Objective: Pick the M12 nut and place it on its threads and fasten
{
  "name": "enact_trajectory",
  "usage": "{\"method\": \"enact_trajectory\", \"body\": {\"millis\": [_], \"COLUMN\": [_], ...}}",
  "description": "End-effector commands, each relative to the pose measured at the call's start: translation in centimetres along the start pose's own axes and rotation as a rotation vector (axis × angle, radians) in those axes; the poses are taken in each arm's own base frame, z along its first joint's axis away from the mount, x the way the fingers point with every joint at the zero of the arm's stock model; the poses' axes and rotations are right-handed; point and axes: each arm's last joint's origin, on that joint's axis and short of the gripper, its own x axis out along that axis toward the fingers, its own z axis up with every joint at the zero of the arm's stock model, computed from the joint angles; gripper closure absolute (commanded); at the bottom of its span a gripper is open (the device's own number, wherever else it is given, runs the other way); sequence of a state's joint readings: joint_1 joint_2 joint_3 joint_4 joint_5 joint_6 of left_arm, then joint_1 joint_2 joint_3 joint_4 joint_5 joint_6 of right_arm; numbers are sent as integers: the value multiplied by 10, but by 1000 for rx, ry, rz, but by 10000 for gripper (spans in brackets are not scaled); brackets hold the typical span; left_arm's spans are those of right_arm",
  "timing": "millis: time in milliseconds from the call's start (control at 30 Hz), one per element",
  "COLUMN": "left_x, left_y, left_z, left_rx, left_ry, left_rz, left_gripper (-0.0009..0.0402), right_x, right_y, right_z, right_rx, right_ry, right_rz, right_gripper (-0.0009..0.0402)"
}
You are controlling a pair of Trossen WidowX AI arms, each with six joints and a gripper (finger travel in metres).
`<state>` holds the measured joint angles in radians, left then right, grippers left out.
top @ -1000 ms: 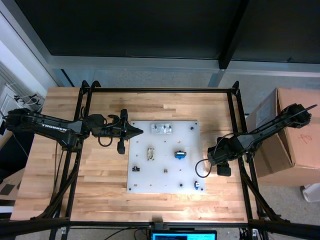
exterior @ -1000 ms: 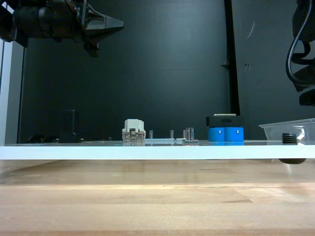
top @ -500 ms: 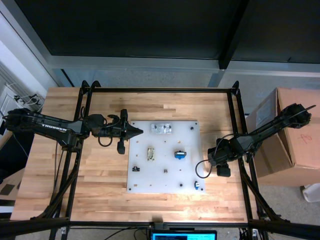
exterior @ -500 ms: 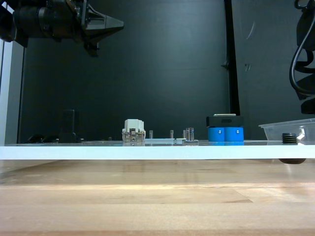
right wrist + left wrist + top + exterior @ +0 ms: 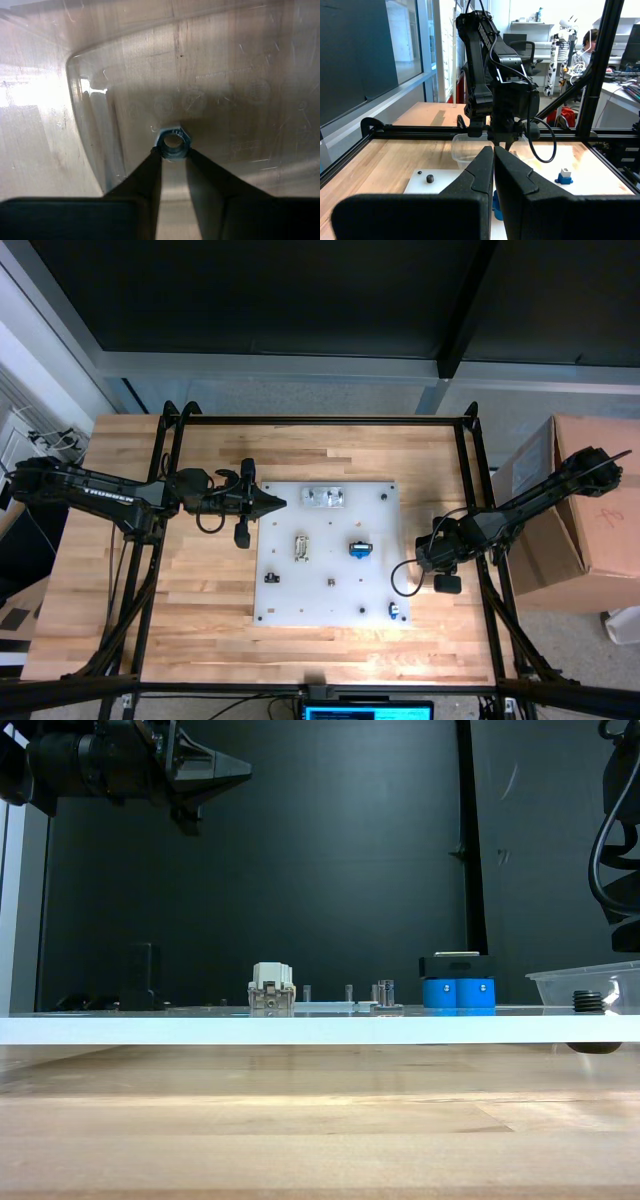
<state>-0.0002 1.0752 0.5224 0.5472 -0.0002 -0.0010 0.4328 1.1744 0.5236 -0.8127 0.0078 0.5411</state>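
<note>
Right of the white board (image 5: pixel 300 585), the right gripper (image 5: pixel 173 152) pinches the hexagonal silver nut (image 5: pixel 173 143) inside a clear tray (image 5: pixel 90 125); ribbed black stud (image 5: pixel 589 1002) bare. At the board's left edge, the left gripper (image 5: pixel 275 503) hovers, fingers together.

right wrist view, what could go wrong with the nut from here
1. The right gripper, over the clear tray, pinches the M12 nut only at its very tips; it may slip out.
2. The stud is bare; the nut could seat tilted.
The left gripper, shut, hovers off the board's left edge.
</note>
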Motion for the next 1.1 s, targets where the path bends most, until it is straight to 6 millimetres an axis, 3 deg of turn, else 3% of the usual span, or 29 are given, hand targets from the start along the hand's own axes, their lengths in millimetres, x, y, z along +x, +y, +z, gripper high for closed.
{"method": "enact_trajectory", "body": {"millis": [33, 500, 800, 1100], "left_x": [0, 0, 0, 0], "left_y": [0, 0, 0, 0], "left_z": [0, 0, 0, 0], "left_rx": [0, 0, 0, 0], "left_ry": [0, -1, 0, 0], "left_rz": [0, 0, 0, 0], "left_gripper": [393, 393, 393, 393], "right_x": [0, -1, -14, -44], "right_y": [0, 1, 5, 17], "right_z": [0, 2, 8, 29], "right_rx": [1, 1, -38, -336], "right_ry": [0, -9, -11, -35], "right_rz": [0, 6, 13, 27], "right_gripper": [394, 393, 394, 393]}}
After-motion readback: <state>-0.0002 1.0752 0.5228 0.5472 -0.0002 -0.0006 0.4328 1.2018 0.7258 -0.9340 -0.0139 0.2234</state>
